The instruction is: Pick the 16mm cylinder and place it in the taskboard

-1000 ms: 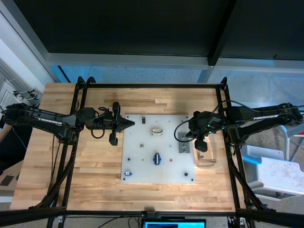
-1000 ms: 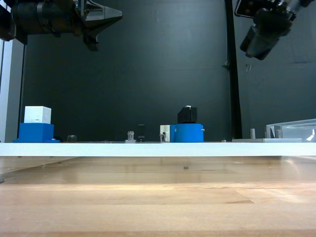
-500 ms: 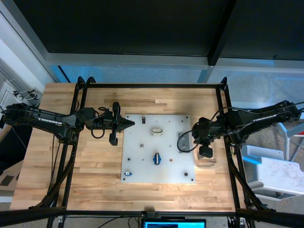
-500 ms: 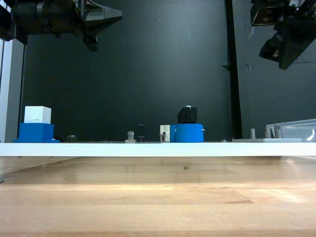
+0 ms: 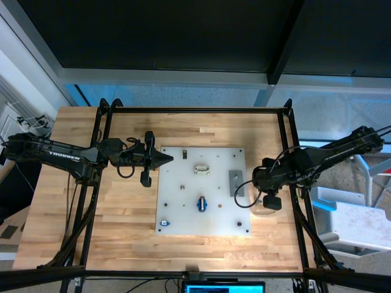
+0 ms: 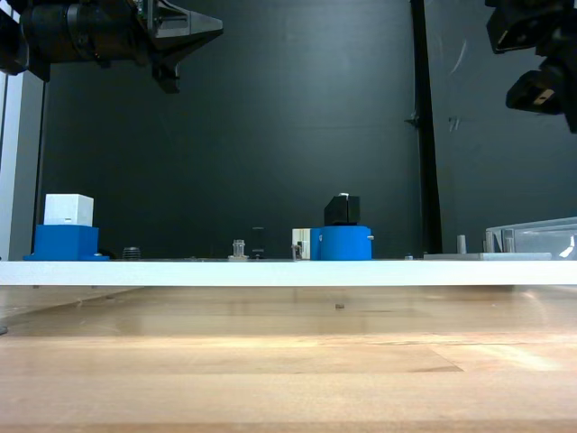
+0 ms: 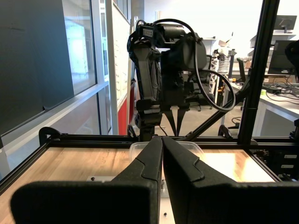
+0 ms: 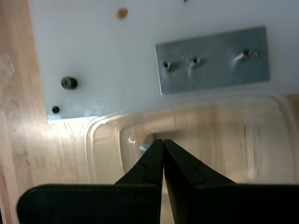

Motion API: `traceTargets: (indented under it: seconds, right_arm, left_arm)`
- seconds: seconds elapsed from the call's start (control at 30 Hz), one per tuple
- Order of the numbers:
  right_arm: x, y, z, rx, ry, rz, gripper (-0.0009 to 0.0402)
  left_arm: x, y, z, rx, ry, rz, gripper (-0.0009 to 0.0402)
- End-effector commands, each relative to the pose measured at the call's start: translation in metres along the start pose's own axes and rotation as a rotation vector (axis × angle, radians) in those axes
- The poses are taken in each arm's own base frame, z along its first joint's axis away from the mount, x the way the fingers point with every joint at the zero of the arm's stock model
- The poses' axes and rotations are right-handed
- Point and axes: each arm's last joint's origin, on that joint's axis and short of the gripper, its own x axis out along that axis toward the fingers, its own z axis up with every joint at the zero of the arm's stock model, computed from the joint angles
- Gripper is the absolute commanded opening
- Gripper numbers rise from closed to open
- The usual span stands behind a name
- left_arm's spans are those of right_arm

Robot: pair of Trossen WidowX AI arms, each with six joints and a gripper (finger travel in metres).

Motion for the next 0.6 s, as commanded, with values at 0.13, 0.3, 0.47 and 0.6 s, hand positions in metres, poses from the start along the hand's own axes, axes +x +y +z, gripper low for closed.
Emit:
traceTargets:
  seconds: [0.13, 0.3, 0.47, 0.6]
  right_arm:
    - [0.006, 0.009, -0.004, -0.013, 0.049, -0.008, 0.0000]
    - [0.011, 0.015, -0.007, -0.051, 0.102, -0.028, 0.0000]
    - [0.017, 0.021, -0.009, -0.084, 0.118, -0.050, 0.0010]
    - [0.021, 0.025, -0.009, -0.103, 0.129, -0.064, 0.0029]
  left_arm:
    - [0.000, 0.000, 0.000, 0.000, 0.000, 0.000, 0.0000]
    - [0.000, 0.000, 0.000, 0.000, 0.000, 0.000, 0.0000]
    - [0.000, 0.000, 0.000, 0.000, 0.000, 0.000, 0.0000]
    - [0.000, 0.000, 0.000, 0.000, 0.000, 0.000, 0.0000]
